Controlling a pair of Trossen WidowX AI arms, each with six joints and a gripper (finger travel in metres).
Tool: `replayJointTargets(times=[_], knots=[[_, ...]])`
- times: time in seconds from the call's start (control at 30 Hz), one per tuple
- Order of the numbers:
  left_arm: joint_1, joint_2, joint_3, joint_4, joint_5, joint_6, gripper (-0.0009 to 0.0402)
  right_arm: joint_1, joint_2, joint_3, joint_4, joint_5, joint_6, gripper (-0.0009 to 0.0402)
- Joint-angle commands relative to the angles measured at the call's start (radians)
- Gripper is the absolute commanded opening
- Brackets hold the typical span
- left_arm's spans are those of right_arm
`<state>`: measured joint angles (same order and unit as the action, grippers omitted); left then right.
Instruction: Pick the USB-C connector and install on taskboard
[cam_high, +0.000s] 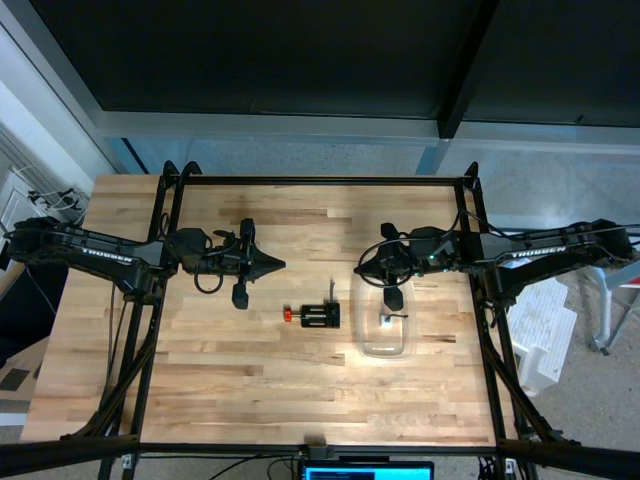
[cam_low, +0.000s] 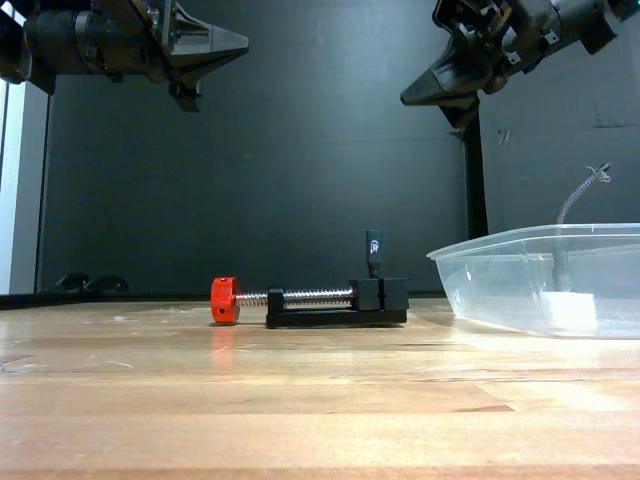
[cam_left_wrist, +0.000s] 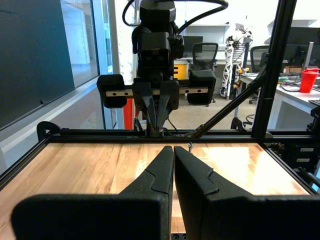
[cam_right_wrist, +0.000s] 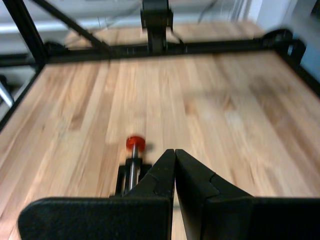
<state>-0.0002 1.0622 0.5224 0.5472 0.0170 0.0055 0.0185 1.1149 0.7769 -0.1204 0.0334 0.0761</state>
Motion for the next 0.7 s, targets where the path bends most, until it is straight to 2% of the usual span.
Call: replayJointTargets(times=[0.03,0.3,0.7], knots=[[0.0,0.0,0.0,0.0,0.0,0.0,0.0,0.008,0.034,0.057,-0.115,-0.001,0.021,0.0],[0.0,0.0,0.0,0.0,0.0,0.0,0.0,0.048,0.143,0.226,-0.436,0.002,0.047,0.0],[0.0,0.0,0.0,0.0,0.0,0.0,0.0,0.143,0.305,0.415,-0.72,0.001,0.112,0.0]])
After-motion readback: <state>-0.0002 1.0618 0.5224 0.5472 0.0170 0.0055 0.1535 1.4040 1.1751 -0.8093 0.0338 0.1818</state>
